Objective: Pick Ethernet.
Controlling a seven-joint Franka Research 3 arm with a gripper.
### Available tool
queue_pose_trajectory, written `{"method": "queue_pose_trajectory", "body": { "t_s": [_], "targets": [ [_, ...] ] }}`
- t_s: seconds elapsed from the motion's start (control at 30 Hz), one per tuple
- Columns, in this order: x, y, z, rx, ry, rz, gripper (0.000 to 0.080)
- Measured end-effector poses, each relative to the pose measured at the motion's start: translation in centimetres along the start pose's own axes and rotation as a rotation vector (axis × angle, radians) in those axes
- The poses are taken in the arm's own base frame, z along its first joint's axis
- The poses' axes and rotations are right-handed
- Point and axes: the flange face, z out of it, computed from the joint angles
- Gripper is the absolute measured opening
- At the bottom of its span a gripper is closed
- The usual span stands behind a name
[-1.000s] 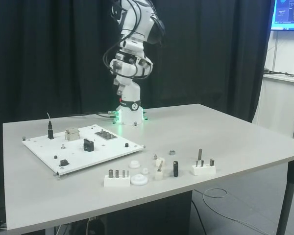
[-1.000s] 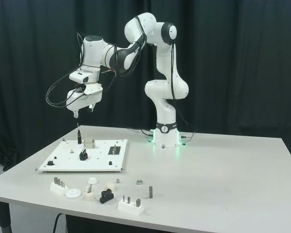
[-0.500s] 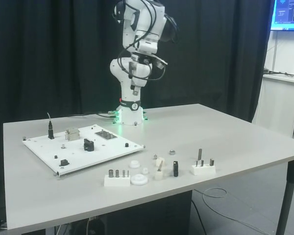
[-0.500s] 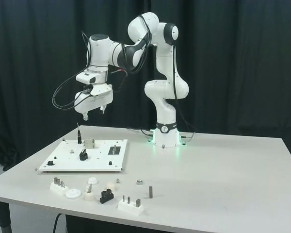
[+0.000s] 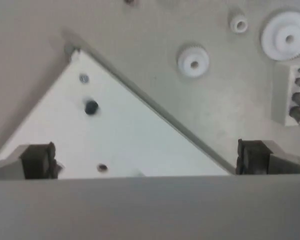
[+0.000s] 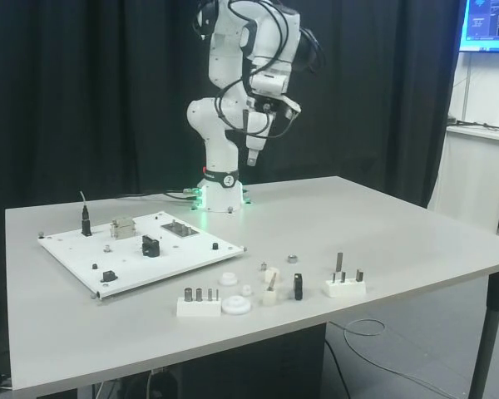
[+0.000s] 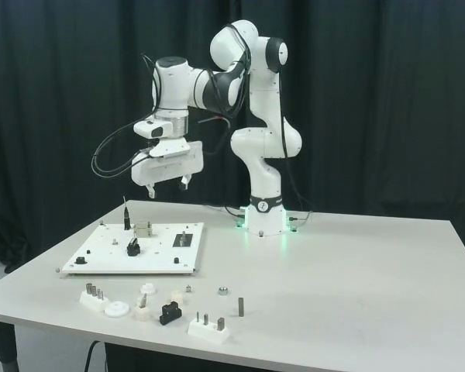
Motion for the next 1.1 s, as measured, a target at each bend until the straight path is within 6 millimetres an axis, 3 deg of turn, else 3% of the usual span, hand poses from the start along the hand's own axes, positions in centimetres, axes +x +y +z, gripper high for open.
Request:
{"method": "queue_pose_trajectory", "body": {
  "t_s": [0.27, 0.6, 1.1],
  "targets": [
    [1.2, -1.6, 1.0, 0.006, -0.017, 0.062, 0.0800],
    [3.4, -2.0, 1.9, 0.047, 0.007, 0.350, 0.0800],
    [8.3, -2.4, 3.7, 0.108, 0.074, 0.791, 0.0800]
  ]
}}
